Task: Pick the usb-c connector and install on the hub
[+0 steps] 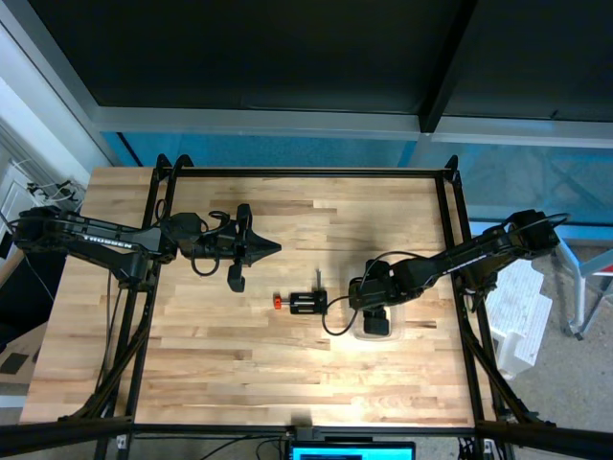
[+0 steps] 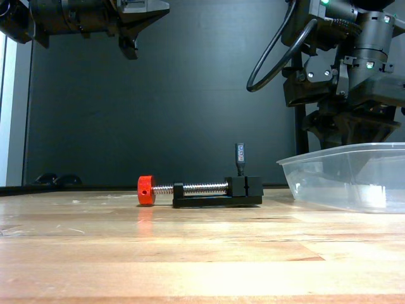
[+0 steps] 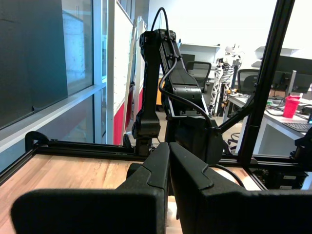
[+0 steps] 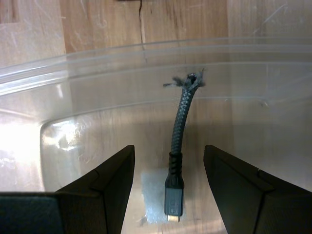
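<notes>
Looking down in the high view, the right gripper hangs over a clear tub. The left gripper hovers well apart from it above the table, and a small vise with a red knob lies between them. The low view adds what that angle hides: a short upright piece, which I take for the hub, clamped in the vise. The left wrist view shows that gripper's fingers pressed together on nothing. Only the right wrist view finds the usb-c connector, lying free on the tub floor between spread fingers. It looks light, and its braided stub is limp and frayed. I would pinch the rigid plug shell, not the cord.
</notes>
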Controlling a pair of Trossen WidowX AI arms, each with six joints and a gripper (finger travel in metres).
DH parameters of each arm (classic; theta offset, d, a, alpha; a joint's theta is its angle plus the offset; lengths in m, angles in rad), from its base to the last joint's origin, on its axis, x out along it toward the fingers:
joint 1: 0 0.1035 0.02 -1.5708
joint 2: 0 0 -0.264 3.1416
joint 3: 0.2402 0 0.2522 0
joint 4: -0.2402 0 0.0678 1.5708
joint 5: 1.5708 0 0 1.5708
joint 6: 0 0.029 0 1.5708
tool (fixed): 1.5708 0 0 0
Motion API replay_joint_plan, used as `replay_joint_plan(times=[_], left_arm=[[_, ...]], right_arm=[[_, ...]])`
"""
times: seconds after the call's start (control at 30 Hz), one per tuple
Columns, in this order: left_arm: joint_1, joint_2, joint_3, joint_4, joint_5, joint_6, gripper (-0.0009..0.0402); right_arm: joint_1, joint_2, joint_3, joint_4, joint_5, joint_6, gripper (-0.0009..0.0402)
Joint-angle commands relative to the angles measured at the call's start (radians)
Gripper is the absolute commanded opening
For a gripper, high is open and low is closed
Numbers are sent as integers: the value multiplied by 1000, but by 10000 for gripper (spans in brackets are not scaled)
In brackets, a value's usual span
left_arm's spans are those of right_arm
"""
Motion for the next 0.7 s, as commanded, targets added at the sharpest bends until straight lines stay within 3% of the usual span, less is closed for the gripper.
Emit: replay_joint_plan(times=[0.03,0.27,0.7], left_arm=[[0,0,0,0,0,0,0],[0,0,0,0,0,0,0],[0,0,0,0,0,0,0]], right_arm=[[-1,0,-7,6,0,1,196],[-4,0,-28,26,0,1,179],[-5,0,-30,33,0,0,62]])
